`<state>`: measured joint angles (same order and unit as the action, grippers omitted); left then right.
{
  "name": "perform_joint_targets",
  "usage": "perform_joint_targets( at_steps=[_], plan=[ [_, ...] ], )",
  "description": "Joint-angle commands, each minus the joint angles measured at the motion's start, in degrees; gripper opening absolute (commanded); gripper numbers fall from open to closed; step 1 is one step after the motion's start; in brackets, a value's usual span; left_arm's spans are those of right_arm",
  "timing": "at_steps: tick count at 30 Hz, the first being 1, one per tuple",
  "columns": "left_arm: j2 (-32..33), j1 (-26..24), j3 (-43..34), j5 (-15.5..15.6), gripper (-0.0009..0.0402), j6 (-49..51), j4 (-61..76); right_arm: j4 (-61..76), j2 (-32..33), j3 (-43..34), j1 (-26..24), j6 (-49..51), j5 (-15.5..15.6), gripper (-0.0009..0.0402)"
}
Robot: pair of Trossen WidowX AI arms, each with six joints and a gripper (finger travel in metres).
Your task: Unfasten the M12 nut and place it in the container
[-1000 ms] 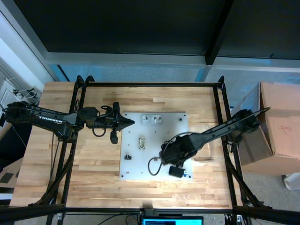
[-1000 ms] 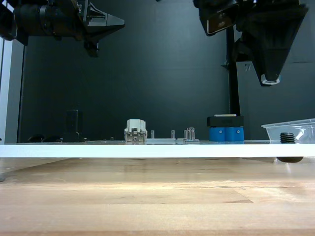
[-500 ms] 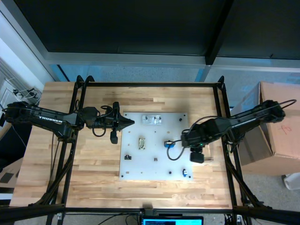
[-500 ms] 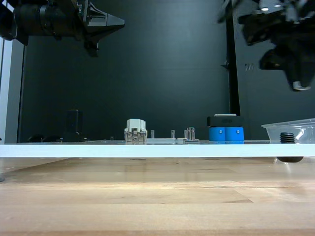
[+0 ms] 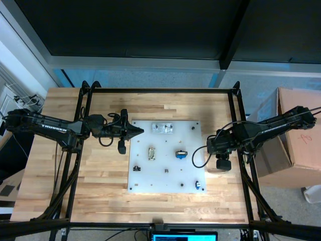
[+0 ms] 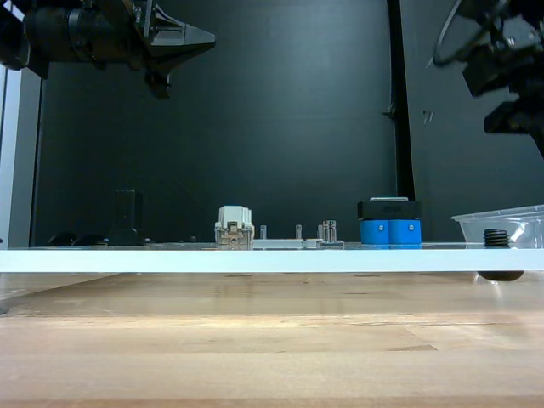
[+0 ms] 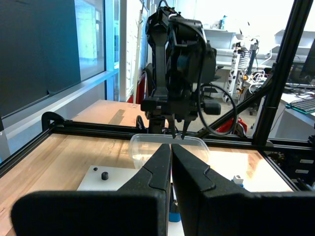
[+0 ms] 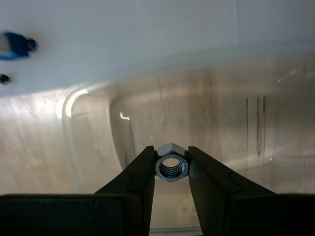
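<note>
right hand (image 8: 171, 153) clamps nut (image 8: 171, 168) over container (image 8: 206, 123) | left hand (image 7: 171, 147) closed at board's (image 5: 150, 176) left edge

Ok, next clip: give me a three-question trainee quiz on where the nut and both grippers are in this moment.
1. True or false: the nut sits on its stud.
2. Pick one. The right gripper is: A) open, holding nothing; B) shut on the nut, above the container; C) not in view.
3. Fill in: the left gripper, fingers together, hangs above the board near its ____ edge.

Key
1. False: the stud's ribs are bare and the nut is between the right gripper's fingers.
2. B
3. left
</note>
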<state>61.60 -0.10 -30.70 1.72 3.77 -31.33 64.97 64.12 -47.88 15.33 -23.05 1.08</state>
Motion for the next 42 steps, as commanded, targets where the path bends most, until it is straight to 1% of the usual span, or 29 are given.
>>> perform_joint_targets(
  at_steps=[1, 9, 17, 20, 23, 28, 31, 36, 42],
  plan=[
    [0.00, 0.00, -0.02, -0.02, 0.0000, -0.02, -0.02, -2.89, 0.66, 3.10, -0.09, -0.59, -0.04, 0.0016],
    [0.00, 0.02, -0.02, -0.02, 0.0000, -0.02, -0.04, -11.76, 3.37, 10.03, -0.74, -2.64, -0.04, 0.0016],
    [0.00, 0.00, -0.02, -0.02, 0.0000, -0.02, -0.02, -15.91, 5.64, 13.18, -0.83, -2.67, -0.15, 0.0023],
    [0.00, 0.02, -0.02, -0.02, 0.0000, -0.02, -0.02, -15.93, 5.79, 13.31, -0.83, -2.62, -0.28, 0.0044],
    [0.00, 0.02, -0.02, -0.02, 0.0000, -0.02, -0.04, -15.89, 5.79, 13.31, -0.83, -2.67, -1.07, 0.0079],
    [0.00, 0.00, -0.02, -0.02, 0.0000, -0.02, -0.02, -15.89, 5.79, 13.31, -0.83, -2.62, -1.07, 0.0141],
    [0.00, 0.02, -0.02, -0.02, 0.0000, -0.02, -0.02, -15.80, 5.79, 13.31, -0.83, -2.67, -1.07, 0.0167],
    [0.00, 0.00, -0.02, -0.02, 0.0000, -0.02, -0.02, -15.82, 5.79, 13.31, -0.83, -2.64, -1.05, 0.0188],
    [0.00, 0.02, -0.02, 0.00, 0.0000, -0.02, -0.02, -15.85, 5.79, 13.31, -0.83, -2.62, -1.07, 0.0187]
  ],
)
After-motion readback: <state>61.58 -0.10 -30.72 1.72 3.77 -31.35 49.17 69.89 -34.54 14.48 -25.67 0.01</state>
